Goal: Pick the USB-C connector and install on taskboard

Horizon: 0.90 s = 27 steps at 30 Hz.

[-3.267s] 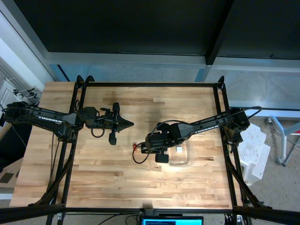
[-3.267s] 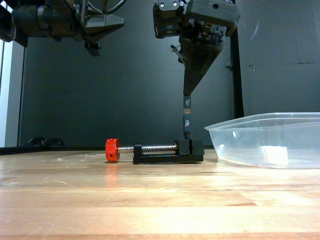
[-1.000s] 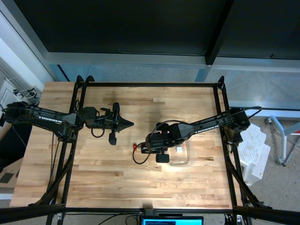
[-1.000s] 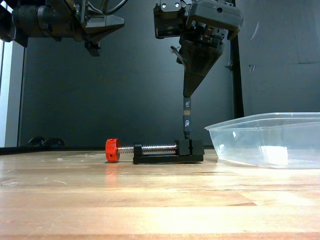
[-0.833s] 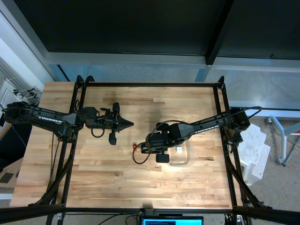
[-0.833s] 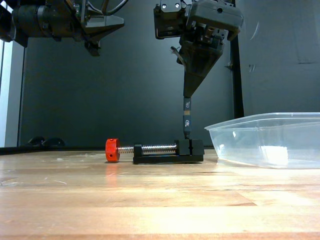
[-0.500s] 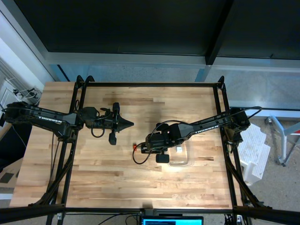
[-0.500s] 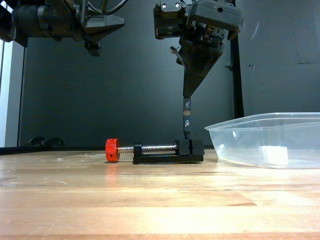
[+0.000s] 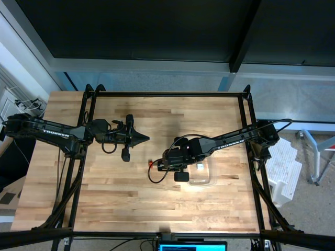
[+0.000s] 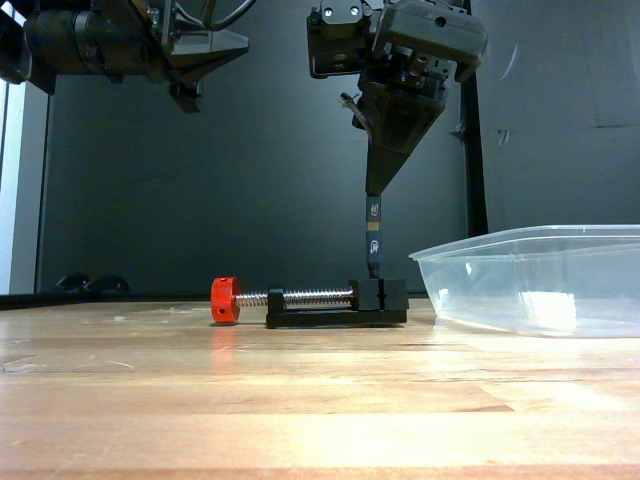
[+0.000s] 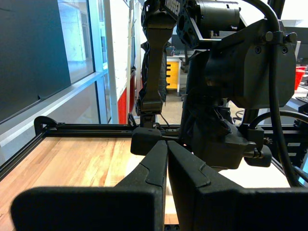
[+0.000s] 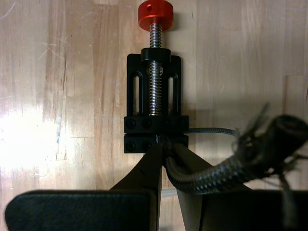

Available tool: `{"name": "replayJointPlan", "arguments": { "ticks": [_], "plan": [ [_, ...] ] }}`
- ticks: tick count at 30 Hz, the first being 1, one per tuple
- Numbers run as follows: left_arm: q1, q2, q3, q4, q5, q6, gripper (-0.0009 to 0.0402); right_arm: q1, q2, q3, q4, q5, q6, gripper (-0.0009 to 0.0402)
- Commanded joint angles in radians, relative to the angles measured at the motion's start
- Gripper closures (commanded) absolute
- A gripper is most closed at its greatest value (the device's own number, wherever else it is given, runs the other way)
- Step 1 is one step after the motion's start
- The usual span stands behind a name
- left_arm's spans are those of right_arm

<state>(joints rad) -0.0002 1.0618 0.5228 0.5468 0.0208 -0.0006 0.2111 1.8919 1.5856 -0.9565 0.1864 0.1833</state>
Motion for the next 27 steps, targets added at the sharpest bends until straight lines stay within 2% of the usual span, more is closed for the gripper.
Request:
{"name": "replayJointPlan", "arguments": {
  "ticks": [1, 27],
  "plan": [
    [0.0, 0.0, 0.0, 0.0, 0.0, 0.0, 0.0393, 0.0, 0.0, 0.0, 0.0, -0.005, 0.001, 0.0393],
    [0.0, 0.0, 0.0, 0.0, 0.0, 0.0, 0.0393, -0.002, 0.0, -0.018, 0.01, 0.005, -0.002, 0.0393]
  ]
}}
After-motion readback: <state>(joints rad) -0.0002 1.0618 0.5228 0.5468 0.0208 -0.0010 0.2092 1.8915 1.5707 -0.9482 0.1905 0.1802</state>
